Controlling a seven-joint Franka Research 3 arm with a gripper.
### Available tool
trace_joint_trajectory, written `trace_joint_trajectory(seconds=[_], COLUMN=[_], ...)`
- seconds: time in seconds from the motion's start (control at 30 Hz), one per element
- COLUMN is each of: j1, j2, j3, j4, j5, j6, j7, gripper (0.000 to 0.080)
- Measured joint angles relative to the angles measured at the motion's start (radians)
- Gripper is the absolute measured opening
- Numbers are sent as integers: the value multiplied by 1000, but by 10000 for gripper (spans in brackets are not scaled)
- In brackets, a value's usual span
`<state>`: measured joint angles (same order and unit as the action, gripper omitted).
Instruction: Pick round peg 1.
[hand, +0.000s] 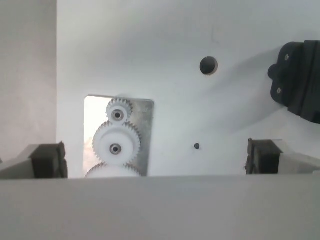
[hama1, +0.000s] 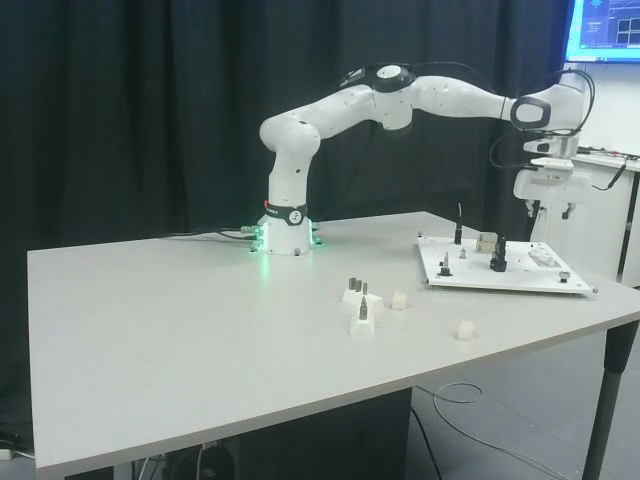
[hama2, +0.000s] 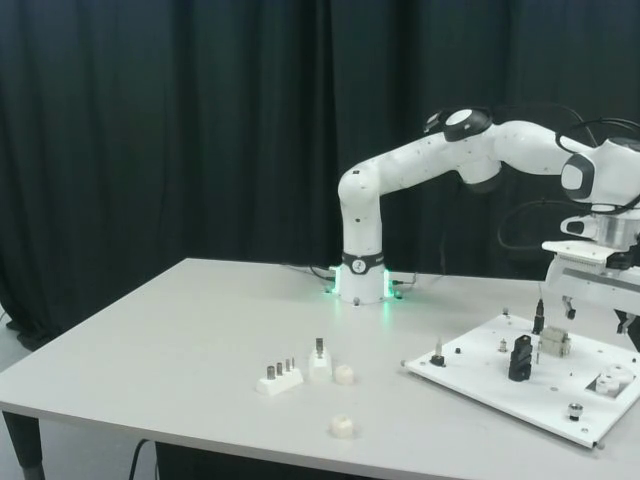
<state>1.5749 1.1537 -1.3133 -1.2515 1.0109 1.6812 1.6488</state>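
Grey metal pegs stand in small white holders on the table, one holder carrying a single peg. I cannot tell which is round peg 1. My gripper hangs well away from them, above the outer end of the white assembly board. In the wrist view the gripper is open with nothing between its black pads. Below it lie white gears on a grey plate. No peg shows in the wrist view.
On the board stand a black fixture, a round hole and short posts. Two small white blocks lie near the holders. The arm's base glows green at the back.
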Motion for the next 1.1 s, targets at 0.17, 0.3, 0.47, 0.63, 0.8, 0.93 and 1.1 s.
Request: trace_joint_trajectory(seconds=[0.17, 0.3, 0.47, 0.63, 0.8, 0.93, 1.1], j1=[3, 3, 3, 3, 1, 1, -1], j2=[0, 0, 0, 0, 2, 3, 3], j3=[-3, -4, -7, -17, -37, -57, -77], j4=[0, 0, -1, -6, -16, -33, -57], j5=[0, 0, 0, -1, -10, -38, -82], j6=[0, 0, 0, 0, 0, -2, -4], j7=[0, 0, 5, 18, 30, 34, 32], gripper=[800, 800, 800, 800, 800, 800, 800])
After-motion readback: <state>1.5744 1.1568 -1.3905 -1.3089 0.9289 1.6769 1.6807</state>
